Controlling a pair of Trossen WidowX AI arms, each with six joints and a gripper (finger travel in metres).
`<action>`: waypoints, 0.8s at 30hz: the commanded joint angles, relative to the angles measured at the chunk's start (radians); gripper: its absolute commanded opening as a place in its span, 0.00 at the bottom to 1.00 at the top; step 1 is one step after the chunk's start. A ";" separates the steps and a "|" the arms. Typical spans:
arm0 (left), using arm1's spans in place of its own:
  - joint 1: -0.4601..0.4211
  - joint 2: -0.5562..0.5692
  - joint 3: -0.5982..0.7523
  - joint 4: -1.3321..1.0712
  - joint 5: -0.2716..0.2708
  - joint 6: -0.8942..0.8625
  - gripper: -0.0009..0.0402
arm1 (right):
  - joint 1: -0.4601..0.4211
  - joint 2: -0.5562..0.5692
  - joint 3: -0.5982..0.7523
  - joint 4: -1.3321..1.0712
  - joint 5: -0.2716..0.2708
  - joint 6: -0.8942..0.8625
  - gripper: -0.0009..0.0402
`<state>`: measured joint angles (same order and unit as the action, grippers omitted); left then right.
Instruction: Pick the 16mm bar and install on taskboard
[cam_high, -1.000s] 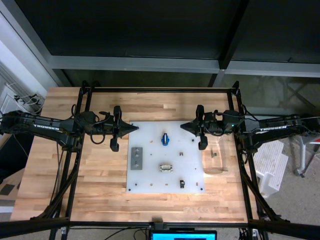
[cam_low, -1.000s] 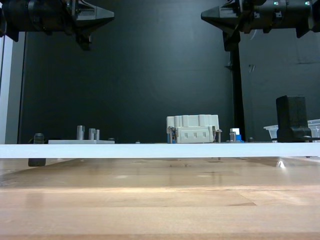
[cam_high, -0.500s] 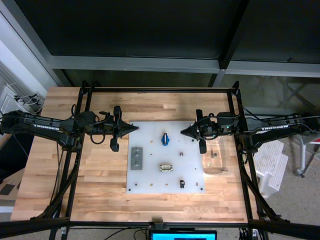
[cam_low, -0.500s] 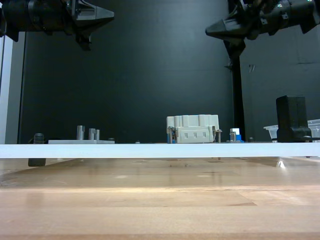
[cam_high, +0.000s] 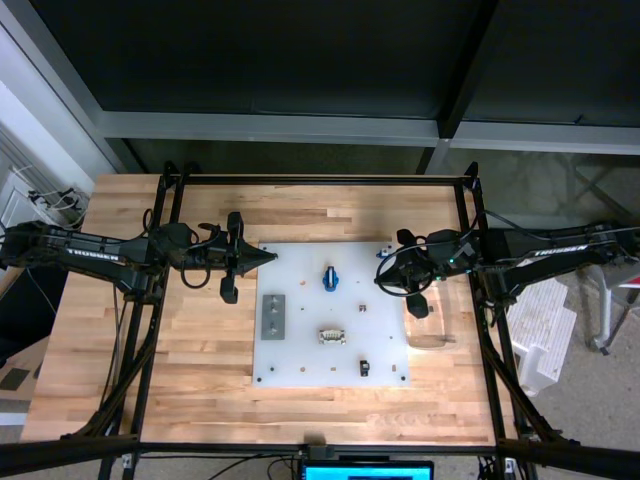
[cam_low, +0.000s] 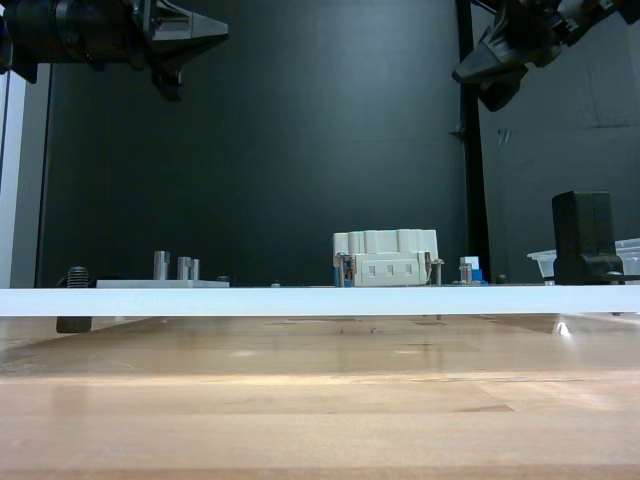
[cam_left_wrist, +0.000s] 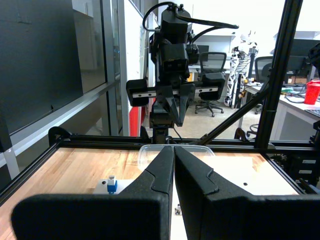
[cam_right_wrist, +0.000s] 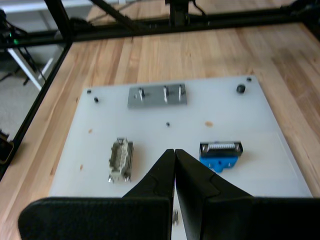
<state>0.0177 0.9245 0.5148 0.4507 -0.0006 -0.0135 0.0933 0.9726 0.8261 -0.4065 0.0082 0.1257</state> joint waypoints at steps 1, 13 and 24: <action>0.000 0.000 0.000 0.000 0.000 0.000 0.02 | 0.006 0.000 0.029 -0.093 0.001 0.002 0.02; 0.000 0.000 0.000 0.000 0.000 0.000 0.02 | 0.041 0.001 0.120 -0.464 -0.001 0.034 0.02; 0.000 0.000 0.000 0.000 0.000 0.000 0.02 | 0.076 0.003 0.166 -0.774 -0.005 0.076 0.02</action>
